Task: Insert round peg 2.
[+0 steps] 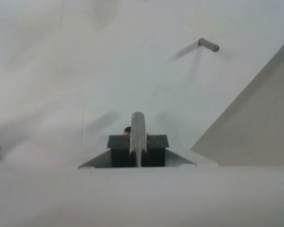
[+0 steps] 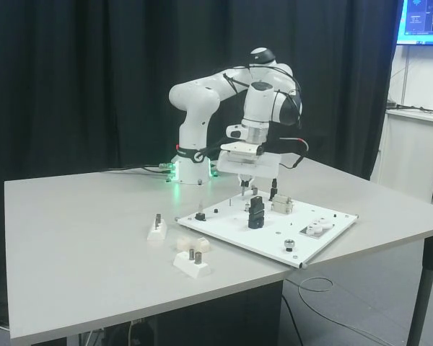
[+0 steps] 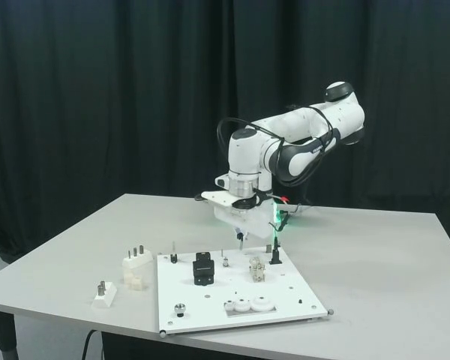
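Jaws (image 1: 137, 150) pinching grey round peg (image 1: 137, 127) (held upright), above white board (image 3: 232, 296), no legible writing anywhere

You see the arm (image 3: 300, 142) in smooth, glossy white plastic shells with black joint rings. The gripper (image 1: 137, 142) holds a peg (image 1: 138, 130) that looks like brushed grey metal with a dull sheen; its fingers (image 1: 157, 149) look like matt black plastic. The board (image 3: 285, 304) is a smooth white panel, faintly glossy. The table (image 2: 65, 231) has a matt grey top. Behind it, the black curtain (image 3: 97, 90) is cloth, matt and hanging in soft folds
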